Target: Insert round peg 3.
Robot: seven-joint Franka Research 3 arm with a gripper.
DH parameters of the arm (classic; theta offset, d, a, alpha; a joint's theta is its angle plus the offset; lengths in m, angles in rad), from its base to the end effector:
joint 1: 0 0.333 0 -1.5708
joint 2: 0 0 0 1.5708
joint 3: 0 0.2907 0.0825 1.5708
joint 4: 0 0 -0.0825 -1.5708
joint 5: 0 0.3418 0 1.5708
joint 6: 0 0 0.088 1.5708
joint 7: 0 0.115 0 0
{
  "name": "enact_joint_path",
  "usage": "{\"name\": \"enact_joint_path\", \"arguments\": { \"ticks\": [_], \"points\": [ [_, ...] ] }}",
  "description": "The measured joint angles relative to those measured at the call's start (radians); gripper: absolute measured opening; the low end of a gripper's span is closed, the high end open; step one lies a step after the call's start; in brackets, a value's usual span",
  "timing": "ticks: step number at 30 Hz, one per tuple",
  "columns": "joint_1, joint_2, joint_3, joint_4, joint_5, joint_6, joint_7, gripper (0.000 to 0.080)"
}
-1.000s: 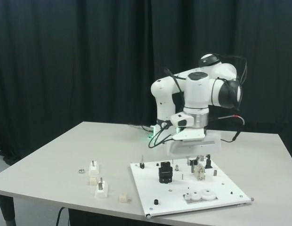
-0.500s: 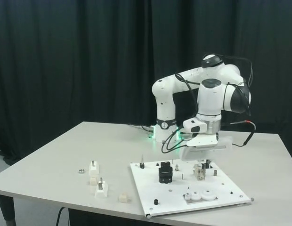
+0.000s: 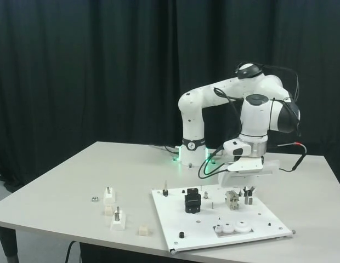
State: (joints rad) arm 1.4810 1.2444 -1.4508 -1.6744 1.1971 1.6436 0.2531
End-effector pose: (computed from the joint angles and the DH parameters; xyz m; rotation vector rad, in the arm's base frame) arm 0.5338 0.2783 0.2713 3.0179 -0.6071 -0.1087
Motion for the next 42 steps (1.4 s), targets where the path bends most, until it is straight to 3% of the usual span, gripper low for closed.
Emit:
{"name": "enact_joint_path", "arguments": {
  "ticks": [19,42],
  "points": [
    [0.104,0.0,0.028,-0.111,0.004,0.101,0.03,0.0104],
    [0.192,-0.005,0.057,-0.149,0.015,0.174,0.115,0.0104]
  ]
}}
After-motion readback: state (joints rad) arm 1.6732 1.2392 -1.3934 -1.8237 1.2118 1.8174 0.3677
